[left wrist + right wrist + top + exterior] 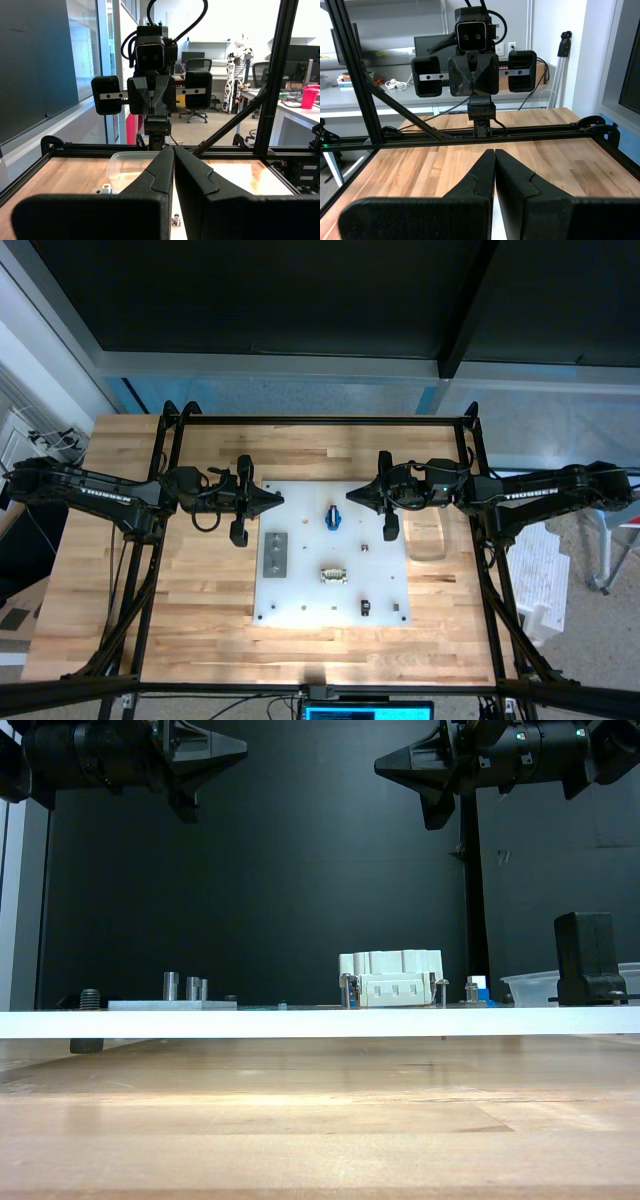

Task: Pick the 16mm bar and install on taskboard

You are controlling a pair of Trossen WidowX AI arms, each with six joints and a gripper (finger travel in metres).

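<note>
Pale butcher-block wooden table (130, 540) fills the space inside a black metal frame (320, 421), and the large flat white square taskboard (300, 590) lies at its middle. On the board sit a rectangular grey metal block (275, 553) with two holes, a blue clip (333, 517), a whitish multi-pin connector (334, 575) and a small black part (367, 606). The 16mm bar (366, 547), a tiny grey metal stub that is hard to make out, lies on the white plate between the blue clip and the black part, apart from both grippers. A clear plastic tray (430, 540) rests just beside the board's right edge.

The left gripper (279, 497) hangs high over the board's far left corner, its two black fingers (160, 170) pressed together with nothing between them. The right gripper (349, 496) hangs at a similar height over the far part of the board, near the blue clip, its fingers (482, 172) likewise pressed together and empty. The two grippers point toward each other.
</note>
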